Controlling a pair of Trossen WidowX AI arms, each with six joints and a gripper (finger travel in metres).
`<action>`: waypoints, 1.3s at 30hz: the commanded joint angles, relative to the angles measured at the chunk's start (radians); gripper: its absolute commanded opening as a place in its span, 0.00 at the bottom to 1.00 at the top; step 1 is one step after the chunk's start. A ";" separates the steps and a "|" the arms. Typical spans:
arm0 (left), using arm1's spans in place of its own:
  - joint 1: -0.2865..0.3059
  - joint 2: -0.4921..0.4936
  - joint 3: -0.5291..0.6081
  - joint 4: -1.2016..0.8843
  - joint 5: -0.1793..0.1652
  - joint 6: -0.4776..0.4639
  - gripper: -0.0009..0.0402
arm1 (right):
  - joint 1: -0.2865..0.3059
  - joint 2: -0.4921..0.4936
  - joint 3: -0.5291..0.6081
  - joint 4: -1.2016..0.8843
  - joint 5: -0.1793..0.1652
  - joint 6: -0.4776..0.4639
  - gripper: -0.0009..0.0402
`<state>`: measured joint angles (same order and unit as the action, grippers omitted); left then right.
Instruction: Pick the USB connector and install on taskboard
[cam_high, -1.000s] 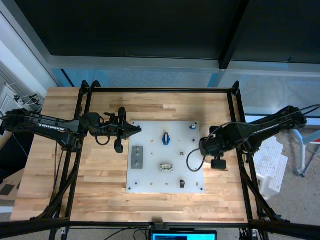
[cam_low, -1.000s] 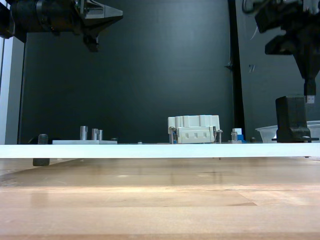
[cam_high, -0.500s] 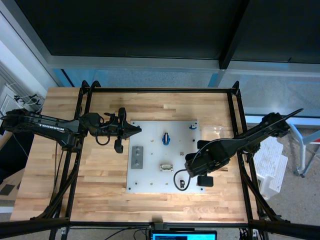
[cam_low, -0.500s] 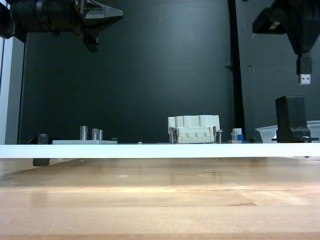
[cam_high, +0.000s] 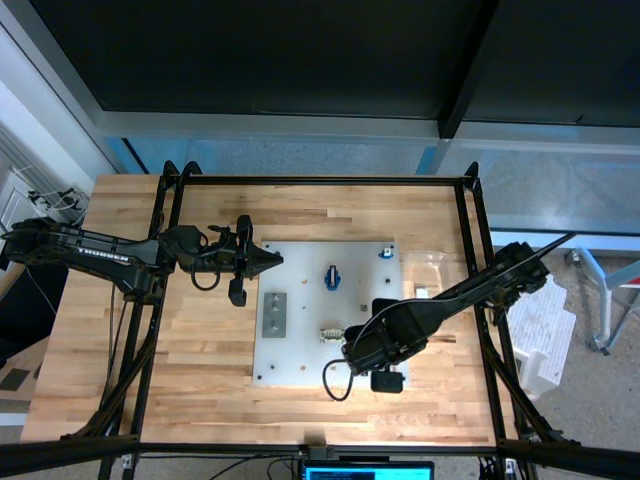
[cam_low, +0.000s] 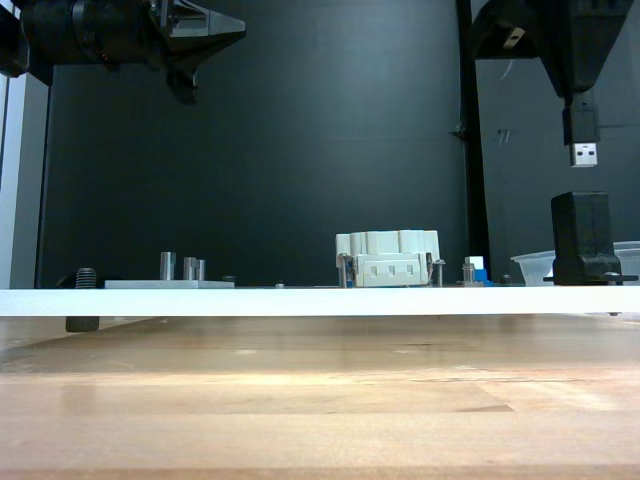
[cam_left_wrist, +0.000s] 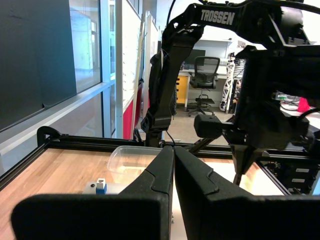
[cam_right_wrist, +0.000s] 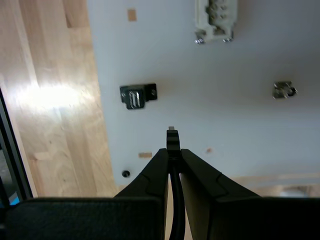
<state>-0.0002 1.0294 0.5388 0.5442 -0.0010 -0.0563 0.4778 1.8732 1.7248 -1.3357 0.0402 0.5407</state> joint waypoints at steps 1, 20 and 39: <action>0.000 0.000 0.000 0.000 0.000 0.000 0.02 | 0.001 0.037 0.035 -0.004 0.003 -0.001 0.02; 0.000 0.000 0.000 0.000 0.000 0.000 0.02 | 0.031 0.121 0.122 -0.010 -0.006 0.041 0.02; 0.000 0.000 0.000 0.000 0.000 0.000 0.02 | 0.039 0.130 0.107 0.015 -0.005 0.023 0.02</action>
<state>-0.0002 1.0290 0.5388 0.5438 -0.0013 -0.0563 0.5171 2.0003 1.8328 -1.3228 0.0372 0.5697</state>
